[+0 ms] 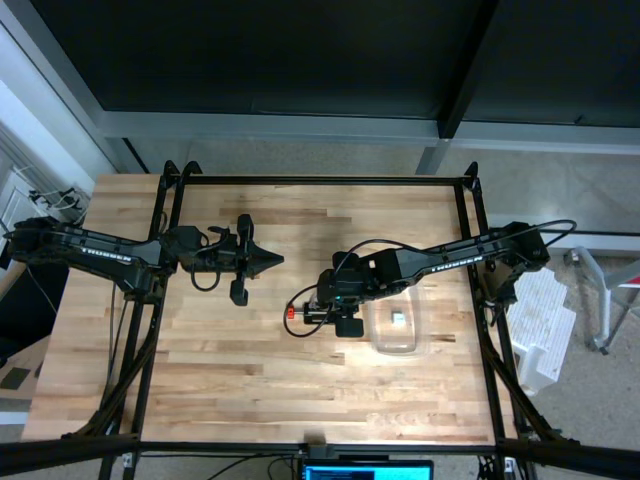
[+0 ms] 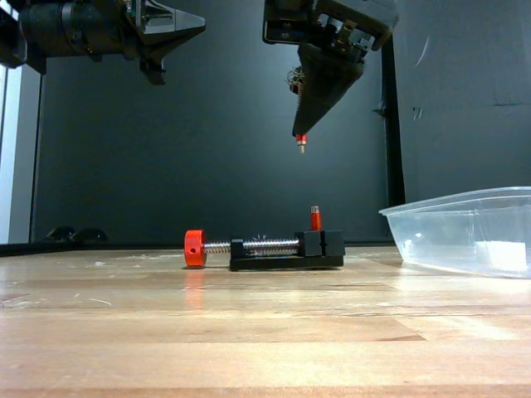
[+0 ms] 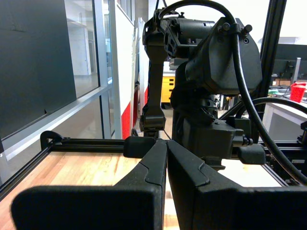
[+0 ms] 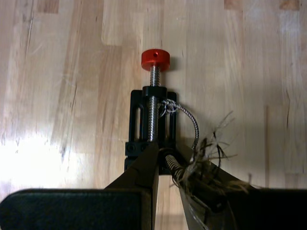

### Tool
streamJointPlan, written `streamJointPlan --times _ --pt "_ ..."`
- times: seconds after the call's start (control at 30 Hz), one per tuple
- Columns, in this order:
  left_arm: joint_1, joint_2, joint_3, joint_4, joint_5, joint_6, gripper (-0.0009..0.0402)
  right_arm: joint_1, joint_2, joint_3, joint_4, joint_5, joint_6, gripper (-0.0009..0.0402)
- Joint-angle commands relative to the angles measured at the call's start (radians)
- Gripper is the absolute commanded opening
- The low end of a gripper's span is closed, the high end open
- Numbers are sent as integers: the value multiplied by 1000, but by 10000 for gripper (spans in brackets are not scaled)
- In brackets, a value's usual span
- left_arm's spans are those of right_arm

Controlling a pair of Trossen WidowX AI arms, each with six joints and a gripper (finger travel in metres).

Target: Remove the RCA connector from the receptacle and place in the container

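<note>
The RCA connector (image 2: 301, 141), a tiny red plug with a metal pin pointing down, hangs in the air with my right gripper (image 2: 302, 131) shut on it. It is well above the receptacle (image 2: 286, 247), a black block with a red knob (image 2: 194, 248) and a short red post (image 2: 315, 218), which lies on the table. In the right wrist view the receptacle (image 4: 151, 122) lies straight below the closed fingertips (image 4: 152, 155). The clear container (image 2: 465, 228) stands to the right. My left gripper (image 1: 272, 260) hovers shut and empty at the left, away from the receptacle.
A small white-blue square piece (image 1: 398, 318) lies inside the container (image 1: 382, 340). A silvery loop (image 4: 189, 120) and frayed strands (image 4: 211, 153) trail beside the right gripper. Black frame rails (image 1: 320, 181) border the wooden table.
</note>
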Motion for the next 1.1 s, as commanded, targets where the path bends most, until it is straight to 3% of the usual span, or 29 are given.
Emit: streamJointPlan --times 0.03,0.43,1.1 --pt "0 0 0 0 0 0 0 4 -23 -30 -1 0 3 4" --pt "0 0 0 0 0 0 0 13 -214 -264 41 0 28 4" --pt "0 0 0 0 0 0 0 24 -450 -659 100 2 115 4"
